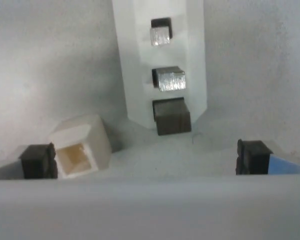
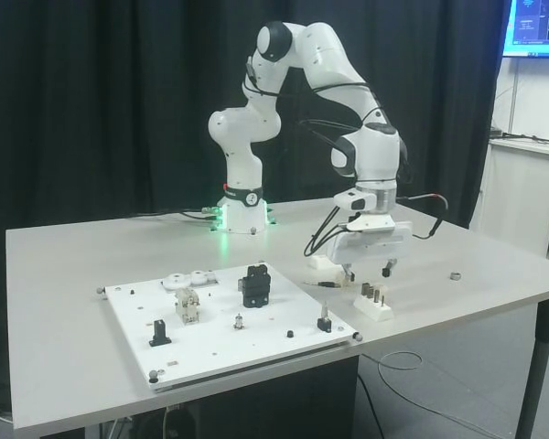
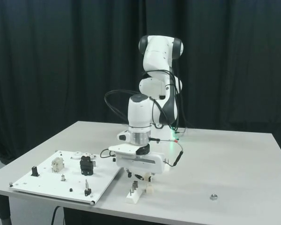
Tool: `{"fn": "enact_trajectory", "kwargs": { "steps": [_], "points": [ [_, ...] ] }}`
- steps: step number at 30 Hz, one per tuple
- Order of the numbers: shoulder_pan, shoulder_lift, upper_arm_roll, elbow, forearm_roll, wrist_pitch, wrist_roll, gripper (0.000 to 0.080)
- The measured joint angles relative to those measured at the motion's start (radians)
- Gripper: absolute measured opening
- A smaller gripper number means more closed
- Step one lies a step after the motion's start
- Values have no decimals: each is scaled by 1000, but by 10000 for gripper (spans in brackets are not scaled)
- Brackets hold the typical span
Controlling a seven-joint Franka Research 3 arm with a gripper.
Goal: Pick square peg 4.
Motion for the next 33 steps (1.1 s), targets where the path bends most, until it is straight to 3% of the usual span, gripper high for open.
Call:
{"fn": "enact_trajectory", "kwargs": {
  "steps": [19, 30, 31, 33],
  "points": [
    [-8, 69, 1, 57, 0, 0, 7, 800],
    [-18, 85, 1, 62, -1, 0, -15, 800],
    [-19, 86, 1, 63, -1, 0, -20, 694],
    [-20, 88, 1, 63, -1, 0, -31, 694]
  ]
}}
